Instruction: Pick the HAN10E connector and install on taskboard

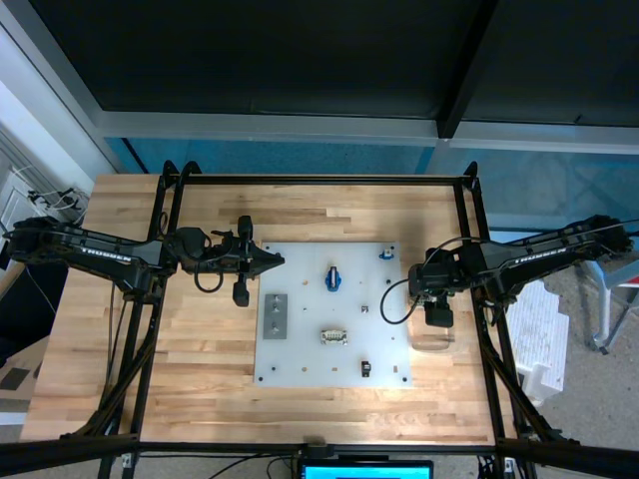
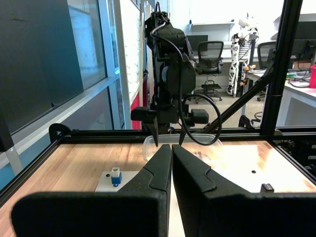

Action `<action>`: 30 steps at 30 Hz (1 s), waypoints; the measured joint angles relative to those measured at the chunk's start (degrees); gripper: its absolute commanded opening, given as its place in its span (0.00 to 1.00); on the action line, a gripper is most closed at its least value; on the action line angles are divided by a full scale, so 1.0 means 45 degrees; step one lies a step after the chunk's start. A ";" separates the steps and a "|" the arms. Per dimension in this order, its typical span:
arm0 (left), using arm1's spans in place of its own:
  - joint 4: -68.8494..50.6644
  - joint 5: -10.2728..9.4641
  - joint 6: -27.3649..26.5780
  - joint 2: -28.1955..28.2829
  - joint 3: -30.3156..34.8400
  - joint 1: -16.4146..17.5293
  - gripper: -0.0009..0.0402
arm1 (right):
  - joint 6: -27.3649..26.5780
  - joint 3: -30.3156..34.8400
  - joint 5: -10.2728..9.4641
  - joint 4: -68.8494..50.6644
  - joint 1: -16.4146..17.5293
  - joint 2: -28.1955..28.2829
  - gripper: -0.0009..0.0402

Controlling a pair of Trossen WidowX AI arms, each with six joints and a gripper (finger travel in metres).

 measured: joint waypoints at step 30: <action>-0.0005 0.0000 0.0005 0.0000 0.0000 0.0000 0.02 | 0.0758 -0.1273 0.0005 0.1583 0.0272 0.0976 0.67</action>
